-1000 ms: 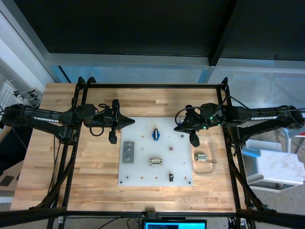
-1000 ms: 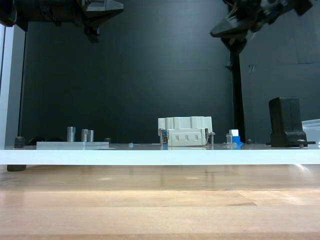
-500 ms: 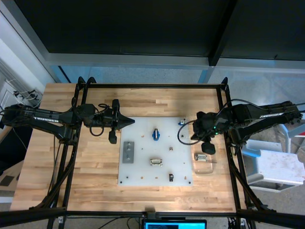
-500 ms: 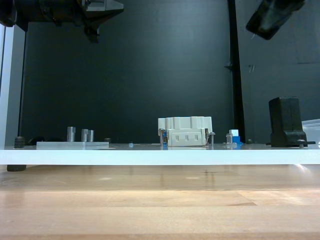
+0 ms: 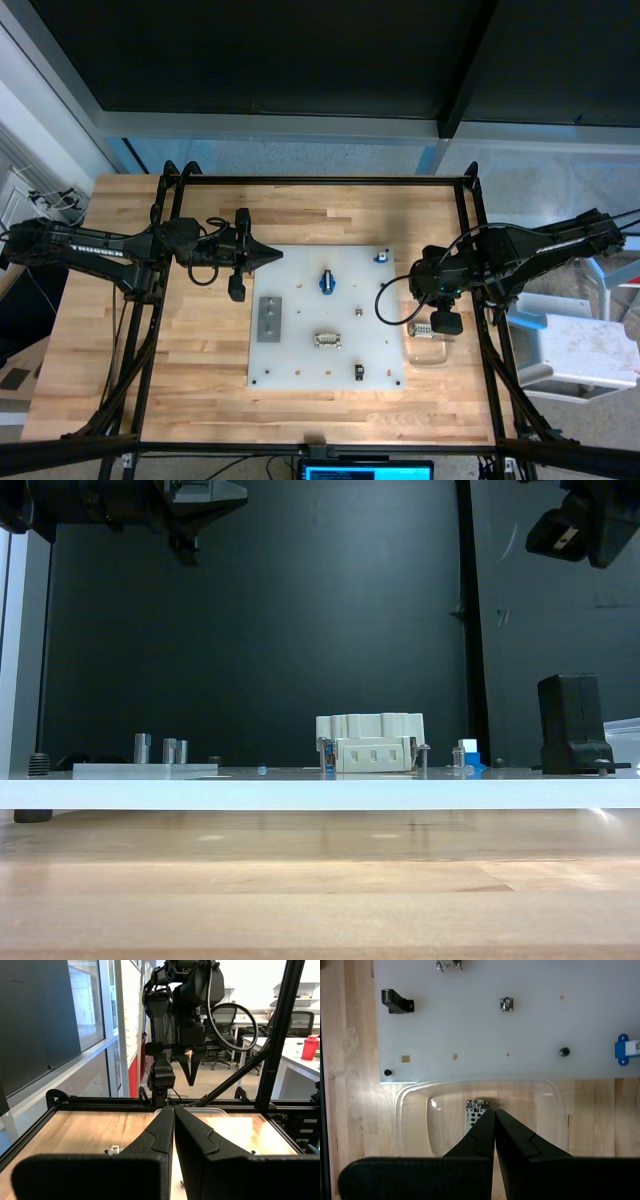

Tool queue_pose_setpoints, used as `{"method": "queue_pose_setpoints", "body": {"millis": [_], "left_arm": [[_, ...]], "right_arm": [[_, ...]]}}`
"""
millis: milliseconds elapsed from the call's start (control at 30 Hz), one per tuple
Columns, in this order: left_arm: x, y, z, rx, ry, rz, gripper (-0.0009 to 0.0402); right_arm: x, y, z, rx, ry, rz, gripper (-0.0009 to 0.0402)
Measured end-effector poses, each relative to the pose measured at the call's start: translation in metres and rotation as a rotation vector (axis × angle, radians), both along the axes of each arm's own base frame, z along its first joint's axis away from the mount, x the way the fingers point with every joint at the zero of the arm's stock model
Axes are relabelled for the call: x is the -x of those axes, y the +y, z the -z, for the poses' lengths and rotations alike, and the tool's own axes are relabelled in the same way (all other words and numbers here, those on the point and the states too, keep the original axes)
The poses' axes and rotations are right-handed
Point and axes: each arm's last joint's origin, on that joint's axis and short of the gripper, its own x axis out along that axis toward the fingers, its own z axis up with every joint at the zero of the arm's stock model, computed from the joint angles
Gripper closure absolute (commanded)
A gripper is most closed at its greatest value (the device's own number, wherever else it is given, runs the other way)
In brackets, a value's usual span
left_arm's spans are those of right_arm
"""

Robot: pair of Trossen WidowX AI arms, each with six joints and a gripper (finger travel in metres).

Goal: Pick the HAN10E connector and install in the HAN10E hub

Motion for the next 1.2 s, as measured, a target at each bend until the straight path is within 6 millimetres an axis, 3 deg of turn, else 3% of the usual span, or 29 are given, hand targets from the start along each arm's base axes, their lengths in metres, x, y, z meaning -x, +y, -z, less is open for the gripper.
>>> {"method": "queue_pose_setpoints", "body": {"millis": [467,800,1200], "left_arm": [[0.0,0.0,0.0,0.0,0.0,0.0,0.0393],[0.0,0.0,0.0,0.0,0.0,0.0,0.0393],[0.0,0.0,0.0,0.0,0.0,0.0,0.0393]], "right_arm": [[0.002,0.001,0.005,0.024,0.074,0.01,0.0377],[-0.002,0.018,0.017,0.109,0.144,-0.011,0.0264],[-0.009,0.037,0.05,0.187,0.221,0.006,0.0133]]}}
